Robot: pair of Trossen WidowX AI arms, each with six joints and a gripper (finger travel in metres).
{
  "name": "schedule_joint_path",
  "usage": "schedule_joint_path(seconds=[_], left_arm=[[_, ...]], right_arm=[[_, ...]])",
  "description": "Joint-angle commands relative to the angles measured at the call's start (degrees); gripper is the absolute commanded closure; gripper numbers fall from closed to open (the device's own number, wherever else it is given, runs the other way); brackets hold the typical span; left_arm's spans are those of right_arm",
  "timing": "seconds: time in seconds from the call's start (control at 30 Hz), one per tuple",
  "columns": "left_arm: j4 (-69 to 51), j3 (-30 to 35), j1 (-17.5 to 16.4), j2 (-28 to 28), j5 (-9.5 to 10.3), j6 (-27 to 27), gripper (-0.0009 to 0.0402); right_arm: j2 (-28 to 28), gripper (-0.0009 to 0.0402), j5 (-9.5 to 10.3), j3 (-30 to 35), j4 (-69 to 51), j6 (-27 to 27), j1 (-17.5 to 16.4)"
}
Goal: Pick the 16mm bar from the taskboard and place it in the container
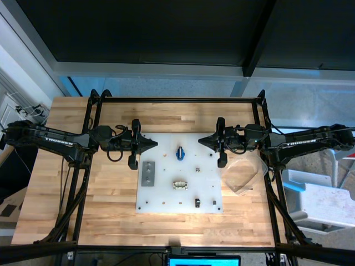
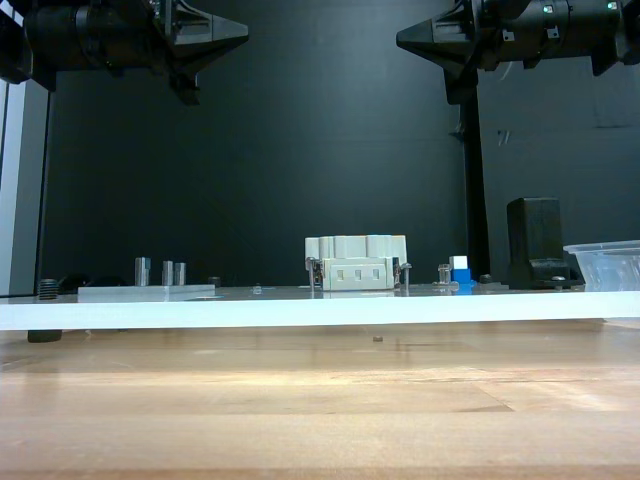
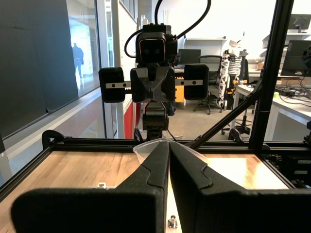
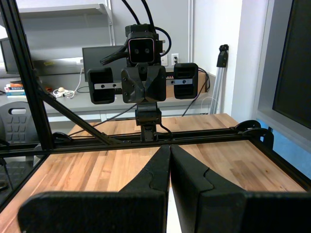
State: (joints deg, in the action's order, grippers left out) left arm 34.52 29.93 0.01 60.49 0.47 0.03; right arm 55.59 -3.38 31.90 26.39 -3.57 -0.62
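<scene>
Both arms are hanging high over the white board [image 1: 166, 194], and the pickup is not yet begun. The left claw [image 1: 153, 143] and the right claw [image 1: 201, 139] are both pinched closed and empty. The bar is presumably sitting among the board's small fittings, but I can't single it out. Next, I'd say, one claw needs opening and lowering there. The clear tub [image 1: 242, 176] is waiting just beside the board.

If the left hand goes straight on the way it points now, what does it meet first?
Probably the right hand, facing it above the taskboard, near its right edge. The left hand hangs near the left edge; the gap between looks free.
</scene>
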Motion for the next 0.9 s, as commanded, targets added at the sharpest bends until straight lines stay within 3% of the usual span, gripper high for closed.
schedule_joint_path(seconds=[0.03, 0.5, 0.9], left_arm=[[0.02, 0.02, -0.02, 0.00, -0.02, -0.02, 0.0393], [0.02, 0.02, -0.02, 0.00, -0.02, -0.02, 0.0393], [0.02, 0.02, 0.00, 0.00, -0.02, -0.02, 0.0393]], right_arm=[[0.02, 0.0393, 0.02, 0.00, 0.07, -0.52, -0.04], [0.02, 0.0393, 0.42, 0.44, -1.20, -0.50, -0.15], [0.44, 0.0393, -0.11, 11.89, -32.89, -1.84, -0.74]])
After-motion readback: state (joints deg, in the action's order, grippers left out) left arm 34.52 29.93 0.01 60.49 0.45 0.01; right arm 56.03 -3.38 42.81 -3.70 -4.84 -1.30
